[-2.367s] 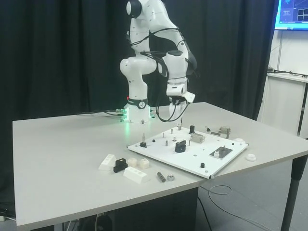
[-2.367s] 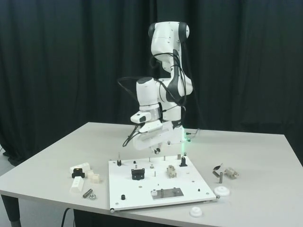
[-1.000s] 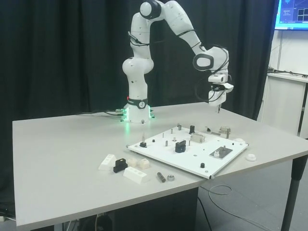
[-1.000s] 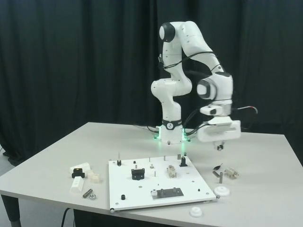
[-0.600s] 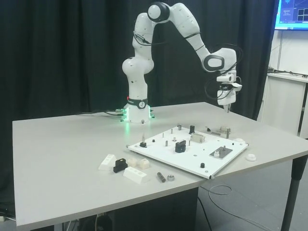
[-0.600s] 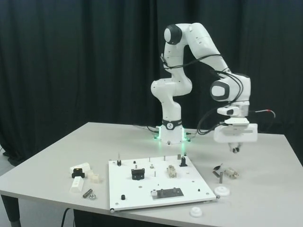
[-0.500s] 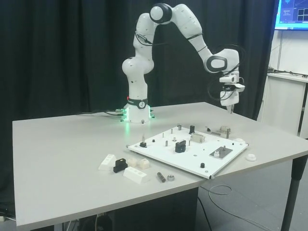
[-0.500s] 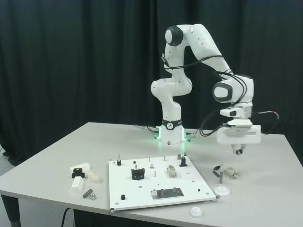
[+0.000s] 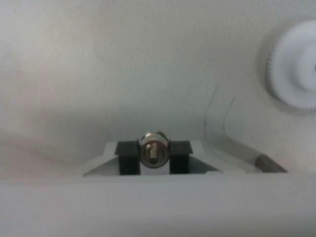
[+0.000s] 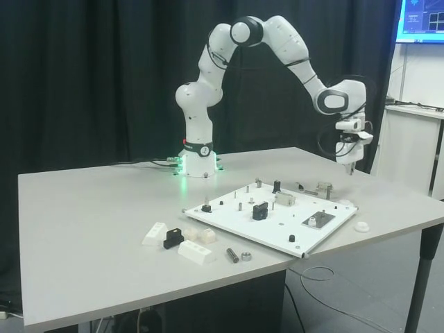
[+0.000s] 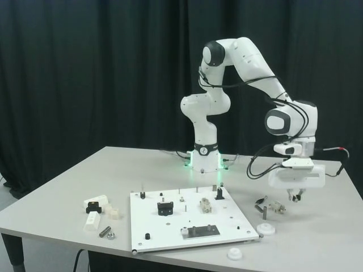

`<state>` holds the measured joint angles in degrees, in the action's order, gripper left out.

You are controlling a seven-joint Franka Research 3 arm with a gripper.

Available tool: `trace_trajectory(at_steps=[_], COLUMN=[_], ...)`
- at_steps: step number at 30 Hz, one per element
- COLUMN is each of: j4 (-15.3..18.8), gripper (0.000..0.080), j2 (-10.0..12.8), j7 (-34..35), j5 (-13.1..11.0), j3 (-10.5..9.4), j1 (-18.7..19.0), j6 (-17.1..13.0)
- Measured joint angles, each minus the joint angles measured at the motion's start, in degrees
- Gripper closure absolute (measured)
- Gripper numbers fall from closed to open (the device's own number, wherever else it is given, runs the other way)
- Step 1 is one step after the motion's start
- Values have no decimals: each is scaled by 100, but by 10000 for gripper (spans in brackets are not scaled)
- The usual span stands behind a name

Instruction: Place BNC.

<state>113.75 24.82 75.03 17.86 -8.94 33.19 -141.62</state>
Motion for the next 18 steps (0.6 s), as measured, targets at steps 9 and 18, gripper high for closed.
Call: trace_trajectory(at_steps=[9, 18], j4=[-469, -634], gripper=[680, 680], j2=[490, 769], j7=[-23, -30], j5=[-18, -36], j3=[10, 29], j1=[7, 22], j6=[247, 248])
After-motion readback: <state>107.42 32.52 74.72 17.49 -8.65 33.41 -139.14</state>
